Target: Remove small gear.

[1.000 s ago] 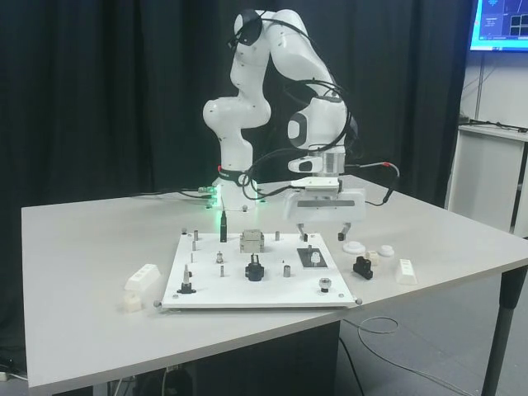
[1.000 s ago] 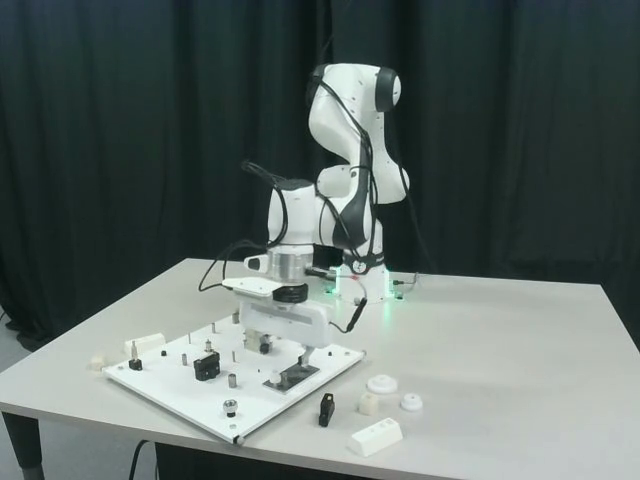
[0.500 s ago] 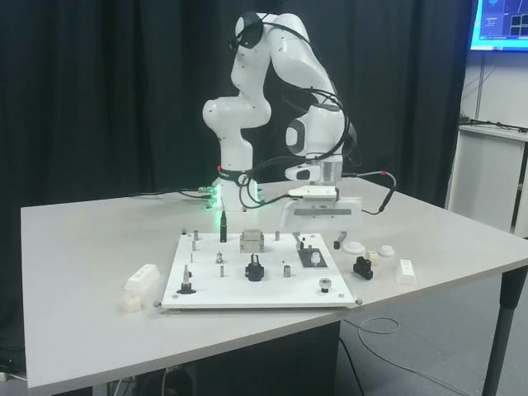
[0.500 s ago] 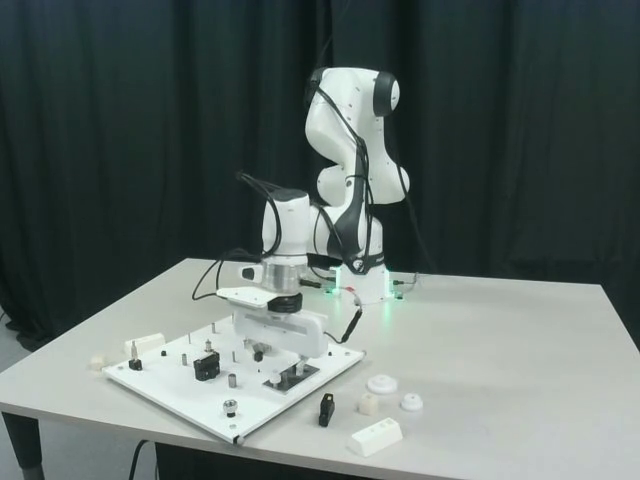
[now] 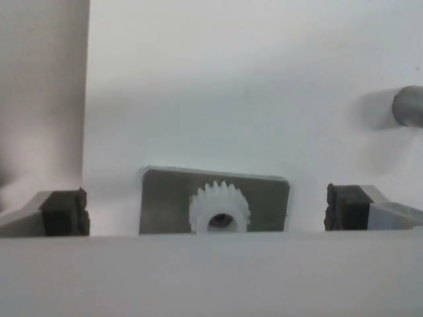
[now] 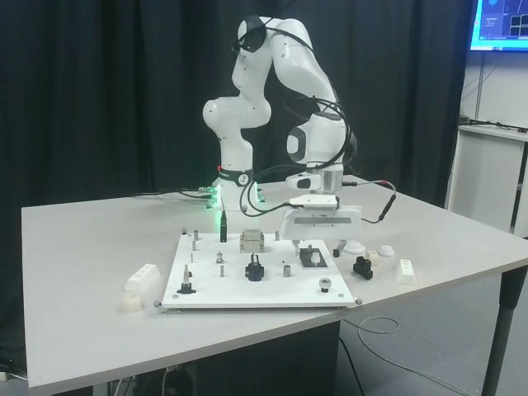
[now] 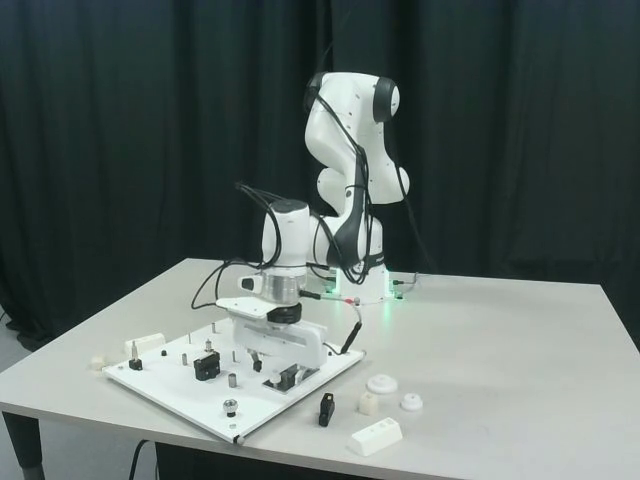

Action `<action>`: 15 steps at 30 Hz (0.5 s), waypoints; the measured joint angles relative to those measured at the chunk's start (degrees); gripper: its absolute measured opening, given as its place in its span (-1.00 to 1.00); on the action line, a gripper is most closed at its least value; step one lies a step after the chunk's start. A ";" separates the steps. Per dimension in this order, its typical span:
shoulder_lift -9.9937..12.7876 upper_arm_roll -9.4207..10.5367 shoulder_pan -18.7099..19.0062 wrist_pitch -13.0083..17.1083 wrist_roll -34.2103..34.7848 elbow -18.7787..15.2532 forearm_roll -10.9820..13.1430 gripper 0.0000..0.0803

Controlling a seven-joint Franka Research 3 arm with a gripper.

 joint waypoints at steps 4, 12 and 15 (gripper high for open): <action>0.71 0.00 -0.16 0.04 0.00 0.46 0.15 0.99; 1.55 0.00 -0.47 0.04 -0.51 1.00 0.74 0.78; 1.68 0.00 -0.57 0.04 -0.85 1.12 0.85 0.34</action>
